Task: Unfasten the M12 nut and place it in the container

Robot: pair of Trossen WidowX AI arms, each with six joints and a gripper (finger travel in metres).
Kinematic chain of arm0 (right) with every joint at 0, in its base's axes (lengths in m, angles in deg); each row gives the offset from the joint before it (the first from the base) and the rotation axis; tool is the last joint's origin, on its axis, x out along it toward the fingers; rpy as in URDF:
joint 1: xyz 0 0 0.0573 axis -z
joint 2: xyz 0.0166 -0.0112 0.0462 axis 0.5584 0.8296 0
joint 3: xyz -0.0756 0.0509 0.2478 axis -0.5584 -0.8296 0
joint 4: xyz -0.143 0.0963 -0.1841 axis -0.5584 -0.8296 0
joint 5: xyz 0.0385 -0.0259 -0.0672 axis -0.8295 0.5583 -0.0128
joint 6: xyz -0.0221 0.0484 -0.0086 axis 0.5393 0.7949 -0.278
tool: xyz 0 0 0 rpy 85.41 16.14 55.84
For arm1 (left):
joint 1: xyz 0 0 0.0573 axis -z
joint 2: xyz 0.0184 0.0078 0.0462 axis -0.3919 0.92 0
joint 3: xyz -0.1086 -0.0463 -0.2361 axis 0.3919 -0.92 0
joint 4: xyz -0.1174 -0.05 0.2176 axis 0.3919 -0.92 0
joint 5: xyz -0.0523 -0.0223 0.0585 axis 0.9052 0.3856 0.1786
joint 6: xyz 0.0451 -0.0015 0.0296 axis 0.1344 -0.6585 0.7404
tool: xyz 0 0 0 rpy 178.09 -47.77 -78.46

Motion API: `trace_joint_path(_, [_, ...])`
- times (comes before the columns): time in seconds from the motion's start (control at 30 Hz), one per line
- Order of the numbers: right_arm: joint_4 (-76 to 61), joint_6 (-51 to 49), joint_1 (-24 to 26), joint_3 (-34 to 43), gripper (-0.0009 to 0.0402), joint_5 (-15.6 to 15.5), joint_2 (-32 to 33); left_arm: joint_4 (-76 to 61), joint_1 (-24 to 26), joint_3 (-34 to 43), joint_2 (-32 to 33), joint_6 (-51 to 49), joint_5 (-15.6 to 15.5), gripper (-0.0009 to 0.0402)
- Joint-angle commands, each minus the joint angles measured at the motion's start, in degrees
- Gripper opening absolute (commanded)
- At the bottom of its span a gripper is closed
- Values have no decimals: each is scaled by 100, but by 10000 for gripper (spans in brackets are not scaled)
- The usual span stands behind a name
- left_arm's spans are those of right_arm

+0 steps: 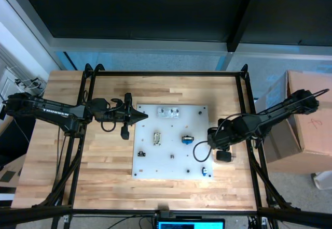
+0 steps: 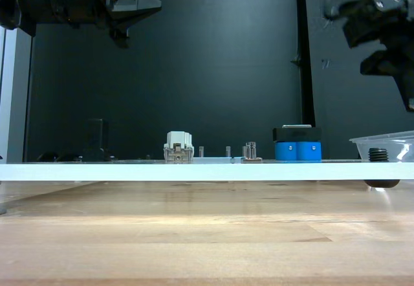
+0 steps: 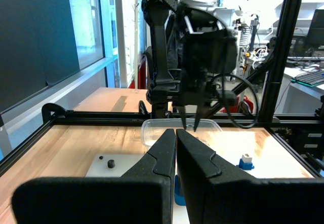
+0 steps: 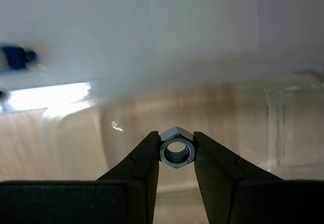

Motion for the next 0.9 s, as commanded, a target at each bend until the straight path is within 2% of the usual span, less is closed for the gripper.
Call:
trace_joint_path(0.03, [188, -166, 122, -409, 20, 4, -243, 2, 0, 2, 2, 0, 2, 0])
trace_joint_path(0.17, [367, -326, 179, -807, 20, -52, -426, 2, 0, 2, 2, 0, 0, 0])
trace_joint_path(0.63, [1071, -258, 186, -1591, 25, -70, -369, 2, 0, 2, 2, 0, 2, 0])
trace_joint_path(0.77, [1283, -249, 188, -1648, 49, -87, -278, 0, 0, 2, 2, 0, 2, 0])
trace_joint_path(0.9, [1314, -258, 186, -1650, 99, -85, -192, 2, 0, 2, 2, 0, 2, 0])
